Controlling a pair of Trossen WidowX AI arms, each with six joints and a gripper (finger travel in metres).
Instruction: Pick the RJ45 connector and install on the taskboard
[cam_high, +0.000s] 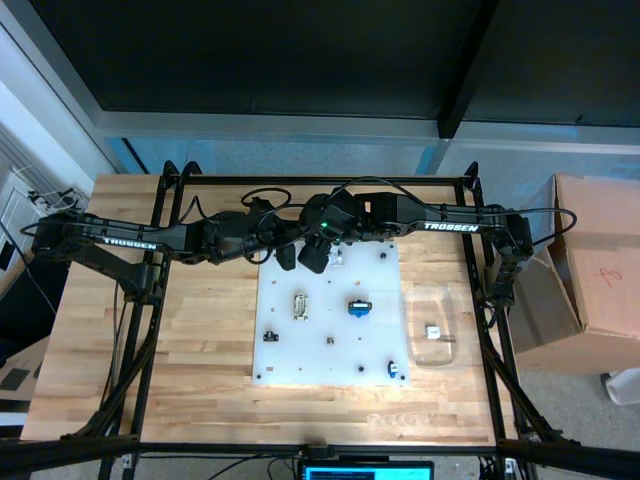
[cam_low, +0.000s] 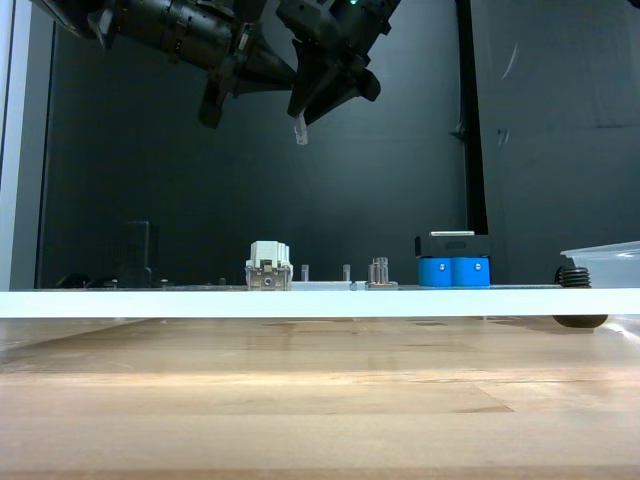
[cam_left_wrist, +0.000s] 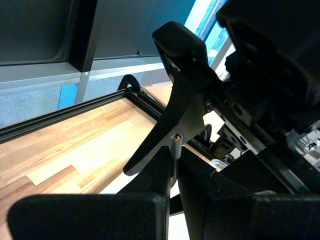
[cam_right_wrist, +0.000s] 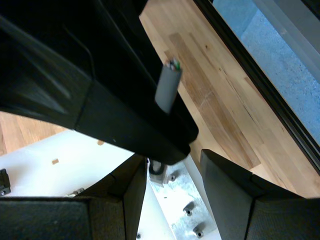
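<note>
Two grippers meet high above the 12 o'clock edge of the taskboard (cam_high: 300, 355). The left gripper (cam_high: 287, 257) is clamped on the grey cable stub (cam_right_wrist: 167, 90) of the RJ45 connector (cam_low: 300, 131), which hangs clear of any seat, its long axis near upright and its plug toward 6 o'clock in the low view. The right gripper (cam_high: 313, 257), at the left one's 3 o'clock, has its fingers (cam_right_wrist: 227, 185) spread either side. Seating the connector will likely depend on keeping that axis upright.

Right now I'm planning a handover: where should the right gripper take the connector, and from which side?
Probably by the grey cable stub, coming from the side away from the left gripper. That gripper pinches the connector high over the board; the stub sticks out bare and straight past its fingers. The right gripper, open, hangs beside it.
</note>
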